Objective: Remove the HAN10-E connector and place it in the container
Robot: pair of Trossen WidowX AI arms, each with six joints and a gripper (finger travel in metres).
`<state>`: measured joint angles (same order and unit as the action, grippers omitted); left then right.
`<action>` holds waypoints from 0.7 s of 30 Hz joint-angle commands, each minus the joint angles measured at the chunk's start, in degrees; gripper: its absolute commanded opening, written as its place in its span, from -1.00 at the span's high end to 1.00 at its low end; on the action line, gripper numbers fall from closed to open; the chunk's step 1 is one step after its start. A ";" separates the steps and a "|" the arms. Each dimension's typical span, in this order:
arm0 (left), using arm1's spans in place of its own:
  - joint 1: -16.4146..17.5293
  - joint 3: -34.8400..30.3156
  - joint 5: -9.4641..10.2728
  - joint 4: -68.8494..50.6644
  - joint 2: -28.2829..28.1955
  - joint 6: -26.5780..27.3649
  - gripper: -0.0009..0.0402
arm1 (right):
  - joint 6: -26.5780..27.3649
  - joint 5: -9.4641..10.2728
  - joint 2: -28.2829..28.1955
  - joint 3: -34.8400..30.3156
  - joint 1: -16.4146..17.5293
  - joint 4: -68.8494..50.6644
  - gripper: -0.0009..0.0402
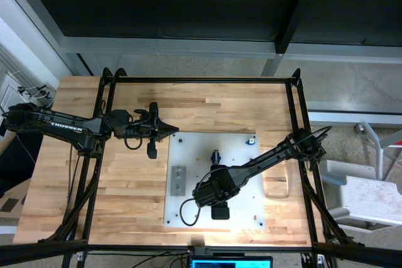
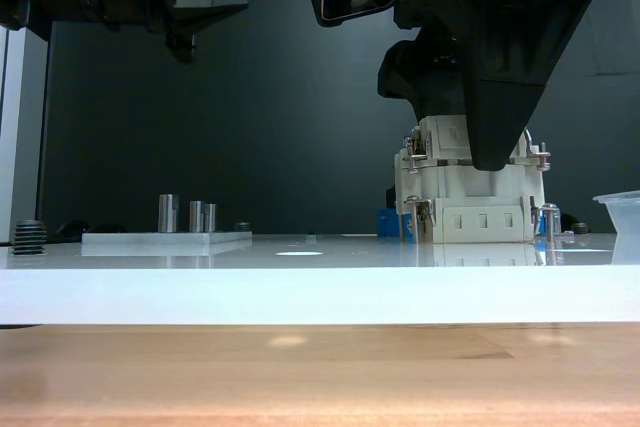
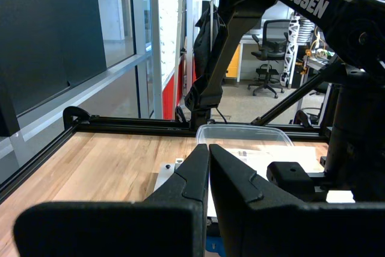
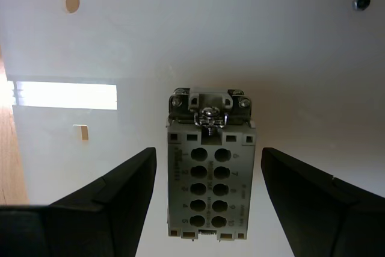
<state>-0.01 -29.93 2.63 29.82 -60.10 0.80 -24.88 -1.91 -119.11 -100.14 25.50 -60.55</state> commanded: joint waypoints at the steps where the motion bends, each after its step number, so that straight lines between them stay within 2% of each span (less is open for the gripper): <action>1: 0.02 -0.02 0.00 0.02 0.00 0.00 0.96 | 0.33 -0.02 0.07 -0.07 0.00 0.11 -0.12; 14: 0.02 -0.02 0.00 0.04 0.00 0.00 0.96 | 0.33 0.00 0.09 -0.07 0.02 0.48 0.53; 21: 0.02 -0.02 0.00 0.04 0.00 0.00 0.96 | 0.33 0.00 0.20 -0.24 0.02 0.68 0.73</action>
<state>-0.01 -29.95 2.66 29.87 -60.10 0.80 -24.58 -1.91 -119.00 -100.16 25.50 -60.12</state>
